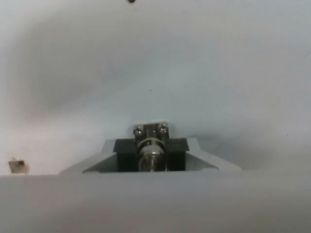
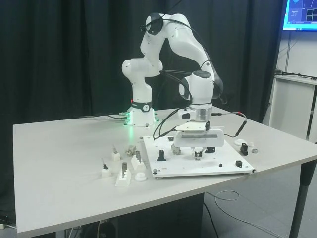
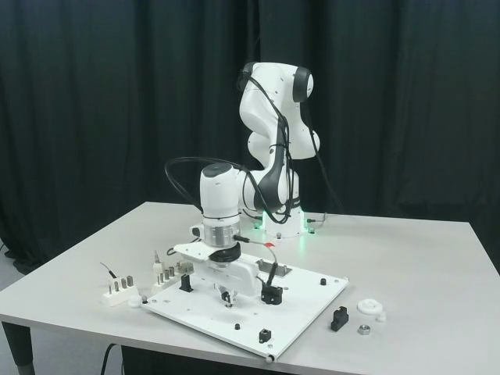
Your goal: Insert BNC.
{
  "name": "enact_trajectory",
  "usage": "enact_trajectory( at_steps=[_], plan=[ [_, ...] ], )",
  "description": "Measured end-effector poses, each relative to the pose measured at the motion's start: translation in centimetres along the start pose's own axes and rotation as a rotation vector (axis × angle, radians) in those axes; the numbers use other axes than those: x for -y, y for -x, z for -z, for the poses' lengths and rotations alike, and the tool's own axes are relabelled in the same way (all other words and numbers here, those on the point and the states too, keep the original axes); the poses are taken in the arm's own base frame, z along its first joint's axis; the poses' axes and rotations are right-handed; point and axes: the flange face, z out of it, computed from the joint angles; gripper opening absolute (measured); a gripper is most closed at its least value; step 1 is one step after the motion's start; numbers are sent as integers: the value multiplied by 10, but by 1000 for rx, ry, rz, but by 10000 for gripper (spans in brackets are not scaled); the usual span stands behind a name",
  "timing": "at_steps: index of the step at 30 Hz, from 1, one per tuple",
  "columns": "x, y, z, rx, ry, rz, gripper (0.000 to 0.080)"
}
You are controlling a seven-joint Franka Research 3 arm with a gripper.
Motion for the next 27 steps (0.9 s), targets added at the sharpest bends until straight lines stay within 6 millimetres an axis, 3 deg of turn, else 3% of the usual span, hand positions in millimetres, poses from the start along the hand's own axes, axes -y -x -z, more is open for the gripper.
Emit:
enact_trajectory(
  at_steps=[13, 27],
  plan=[
    [-1, 0, -2, -2, -3, -129, 121],
    [-1, 1, -3, -3, -3, -137, 121]
  ],
)
